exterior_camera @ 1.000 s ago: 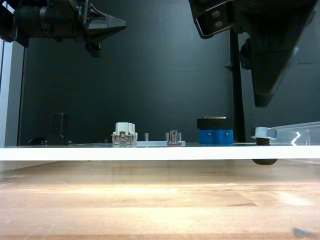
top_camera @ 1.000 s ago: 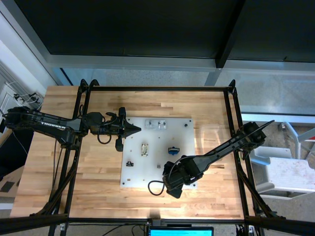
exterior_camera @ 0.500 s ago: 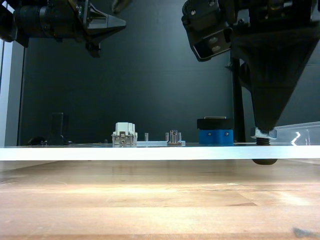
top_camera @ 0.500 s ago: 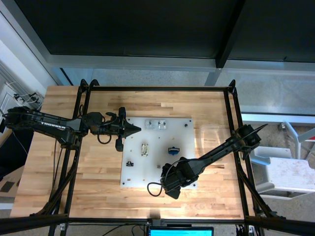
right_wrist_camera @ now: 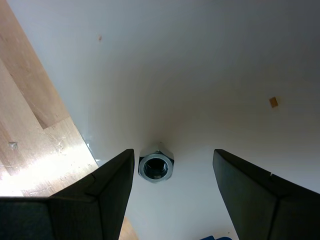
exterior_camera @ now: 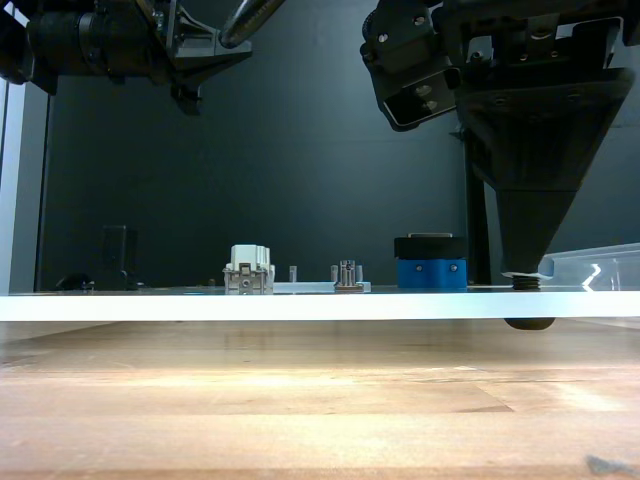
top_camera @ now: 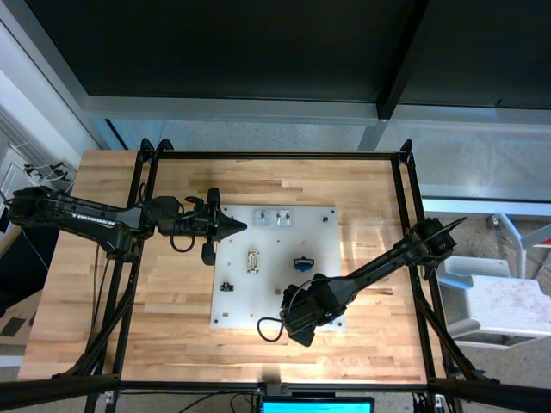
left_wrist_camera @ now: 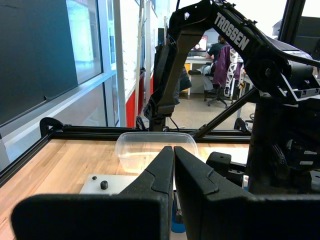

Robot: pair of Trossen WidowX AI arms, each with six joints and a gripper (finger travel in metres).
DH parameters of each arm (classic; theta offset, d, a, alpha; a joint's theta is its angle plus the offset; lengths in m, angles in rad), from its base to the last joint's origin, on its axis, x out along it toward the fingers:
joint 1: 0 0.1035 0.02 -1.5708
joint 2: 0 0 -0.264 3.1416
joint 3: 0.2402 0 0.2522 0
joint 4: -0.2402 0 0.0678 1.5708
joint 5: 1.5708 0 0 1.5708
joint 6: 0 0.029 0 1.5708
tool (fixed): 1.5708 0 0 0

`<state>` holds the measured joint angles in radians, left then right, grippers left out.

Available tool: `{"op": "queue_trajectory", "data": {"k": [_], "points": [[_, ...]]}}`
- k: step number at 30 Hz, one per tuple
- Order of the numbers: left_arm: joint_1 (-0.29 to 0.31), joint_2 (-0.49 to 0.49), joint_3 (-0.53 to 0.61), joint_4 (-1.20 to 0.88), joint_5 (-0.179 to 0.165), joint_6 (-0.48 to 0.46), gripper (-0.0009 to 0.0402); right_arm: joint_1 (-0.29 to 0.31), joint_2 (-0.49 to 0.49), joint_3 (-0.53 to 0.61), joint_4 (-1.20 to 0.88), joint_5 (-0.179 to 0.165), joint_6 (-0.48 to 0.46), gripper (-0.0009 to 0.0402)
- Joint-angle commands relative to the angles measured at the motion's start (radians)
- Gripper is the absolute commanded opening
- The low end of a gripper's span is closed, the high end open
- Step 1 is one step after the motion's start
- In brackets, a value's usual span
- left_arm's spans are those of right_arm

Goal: Unfasten the M12 fastener and place in the container

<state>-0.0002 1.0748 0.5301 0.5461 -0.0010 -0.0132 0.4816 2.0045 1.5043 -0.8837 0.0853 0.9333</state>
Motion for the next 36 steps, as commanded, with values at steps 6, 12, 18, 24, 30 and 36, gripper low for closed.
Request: {"op": "queue_trajectory", "data": {"k": [6, 12, 18, 24, 30, 36], "points": [[0.000, 0.000, 0.000, 0.000, 0.000, 0.000, 0.0000, 0.000, 0.000, -0.011, 0.010, 0.000, -0.001, 0.0203], [0.000, 0.000, 0.000, 0.000, 0.000, 0.000, 0.0000, 0.000, 0.000, -0.021, 0.017, 0.000, -0.003, 0.0183], [0.000, 0.000, 0.000, 0.000, 0.000, 0.000, 0.0000, -0.001, 0.000, -0.021, 0.020, -0.005, -0.008, 0.0144], [0.000, 0.000, 0.000, 0.000, 0.000, 0.000, 0.0000, -0.002, 0.000, -0.021, 0.022, -0.009, -0.008, 0.0089], [0.000, 0.000, 0.000, 0.000, 0.000, 0.000, 0.0000, -0.002, 0.000, -0.021, 0.025, -0.009, -0.010, 0.0047], [0.000, 0.000, 0.000, 0.000, 0.000, 0.000, 0.0000, -0.002, 0.000, -0.014, 0.026, -0.035, -0.047, 0.0029]]}}
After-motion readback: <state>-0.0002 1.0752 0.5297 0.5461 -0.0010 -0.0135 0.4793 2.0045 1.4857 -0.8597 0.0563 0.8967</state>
